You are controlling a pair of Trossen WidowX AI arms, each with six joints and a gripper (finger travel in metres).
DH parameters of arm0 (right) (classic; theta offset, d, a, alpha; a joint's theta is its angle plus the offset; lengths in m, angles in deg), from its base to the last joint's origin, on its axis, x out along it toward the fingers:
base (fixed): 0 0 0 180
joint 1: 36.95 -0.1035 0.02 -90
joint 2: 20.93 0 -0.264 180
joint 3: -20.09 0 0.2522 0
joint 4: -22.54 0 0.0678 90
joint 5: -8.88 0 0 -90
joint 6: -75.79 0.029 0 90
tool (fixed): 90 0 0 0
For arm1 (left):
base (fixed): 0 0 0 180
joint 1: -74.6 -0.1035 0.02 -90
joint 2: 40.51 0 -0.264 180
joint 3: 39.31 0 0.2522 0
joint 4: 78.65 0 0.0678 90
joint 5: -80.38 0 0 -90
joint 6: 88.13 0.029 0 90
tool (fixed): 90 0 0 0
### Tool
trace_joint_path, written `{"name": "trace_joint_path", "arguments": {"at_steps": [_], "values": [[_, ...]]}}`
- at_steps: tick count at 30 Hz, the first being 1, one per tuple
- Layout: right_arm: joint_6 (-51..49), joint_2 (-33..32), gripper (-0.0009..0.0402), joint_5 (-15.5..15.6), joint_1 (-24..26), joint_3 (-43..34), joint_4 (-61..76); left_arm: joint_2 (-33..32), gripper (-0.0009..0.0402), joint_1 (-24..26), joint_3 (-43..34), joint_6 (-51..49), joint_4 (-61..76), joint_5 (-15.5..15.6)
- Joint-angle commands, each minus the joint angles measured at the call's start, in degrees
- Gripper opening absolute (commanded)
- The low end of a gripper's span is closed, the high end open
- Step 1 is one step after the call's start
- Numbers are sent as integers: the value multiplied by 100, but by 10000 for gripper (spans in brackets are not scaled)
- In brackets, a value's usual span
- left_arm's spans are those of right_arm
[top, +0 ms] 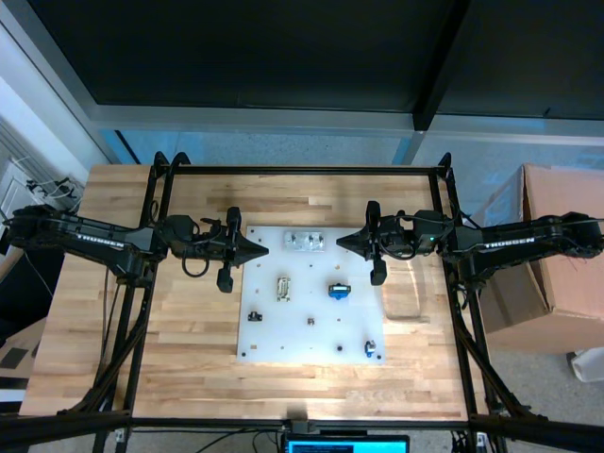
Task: Remove the RJ45 connector from the taskboard and place in the container
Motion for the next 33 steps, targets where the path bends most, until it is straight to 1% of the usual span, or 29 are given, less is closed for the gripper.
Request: {"name": "trace_joint_path", "arguments": {"at_steps": [1,14,18,21,25,27,31,33], "values": [[2,-2,0,0,-2,-2,-2,-2,0,-2,-2,2,-2,2],[2,-2,0,2,-2,-2,-7,-2,0,-2,-2,2,-2,2],[90,-2,0,20,-7,-11,208,-2,0,-2,-2,2,-2,2],[98,-2,0,35,-131,-173,861,-2,0,-2,-2,2,-2,0],[101,-2,0,20,-505,-498,1873,-2,0,0,-2,2,-2,2],[101,-2,0,-114,-758,-664,2356,-2,0,-2,-2,2,-2,0],[291,-4,0,-688,-1279,-960,3344,-2,0,0,-2,2,-2,0],[472,-4,0,-826,-1515,-1104,3818,-2,0,-2,-2,2,-2,2]]}}
